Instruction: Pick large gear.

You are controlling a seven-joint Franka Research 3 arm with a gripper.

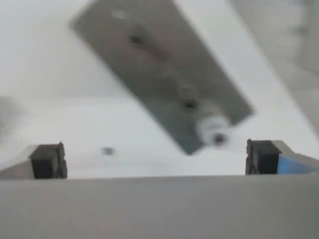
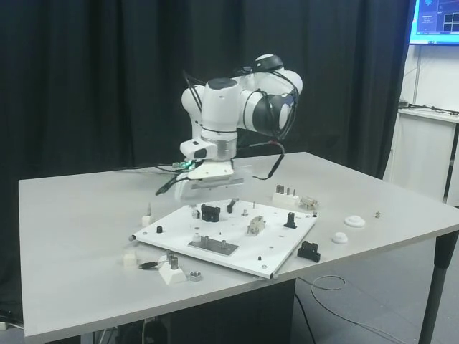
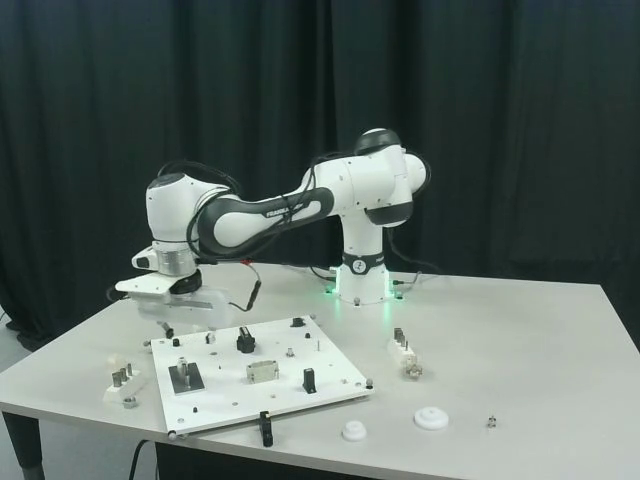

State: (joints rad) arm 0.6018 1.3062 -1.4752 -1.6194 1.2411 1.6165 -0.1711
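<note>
The end effector (image 1: 154, 158) is hanging in the air with its two black fingers (image 1: 47, 161) wide apart, and it is holding nothing. In the wrist view it is looking down at a grey plate (image 1: 159, 74) on the white board (image 3: 262, 385), and a small white round part (image 1: 214, 130) is sitting at one end of that plate. In both room views the end effector (image 3: 170, 300) is hovering over the far side of the white board, away from the front edge of the surface (image 2: 401, 208). The large gear (image 3: 431, 418) is not under it at all. The large gear is lying flat on the bare surface, off the board, well apart from the end effector, and a smaller white gear (image 3: 353, 431) is lying near it. The large gear is looking like hard white plastic, so it is probably light and stiff and will not squash. It is low and flat, with bumpy teeth around the rim, and it may be a bit slippery. I think the best place to hold it is across the rim, one finger on each side, or on the little raised middle if the fingers fit there. A gentle squeeze should be enough.
</note>
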